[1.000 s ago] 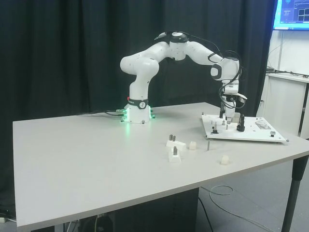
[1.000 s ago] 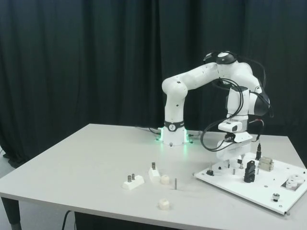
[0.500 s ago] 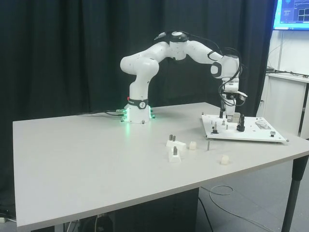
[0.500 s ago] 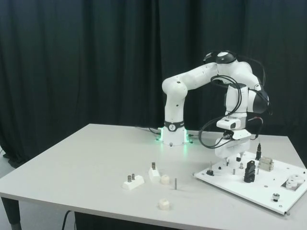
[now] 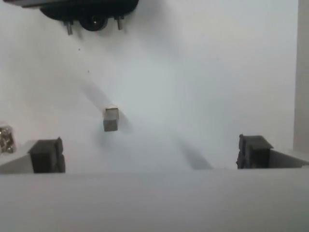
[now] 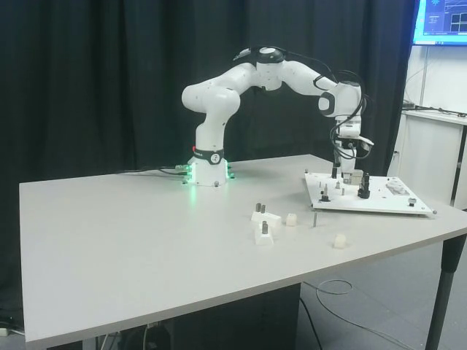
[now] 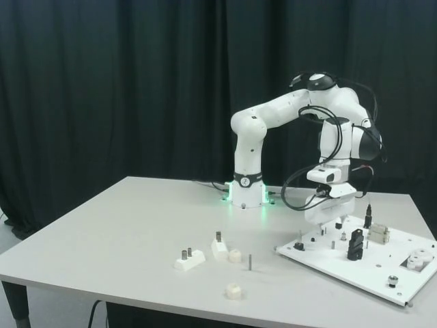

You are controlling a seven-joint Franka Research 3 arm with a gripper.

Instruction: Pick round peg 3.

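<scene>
The gripper [image 5: 149, 154] hangs above the white board [image 7: 372, 263] at the table's far end, its two black fingertips [image 5: 47, 154] spread wide with nothing between them — this looks like the approach step, before any grasp. A short grey peg [image 5: 110, 119], which I take to be round peg 3, stands upright on the board under the wrist, nearer one fingertip than the other and touching neither. The next move, as I judge it, calls for centring the open jaws over that peg, then descending and closing — without brushing the black fixture [image 5: 90, 12] beyond it.
</scene>
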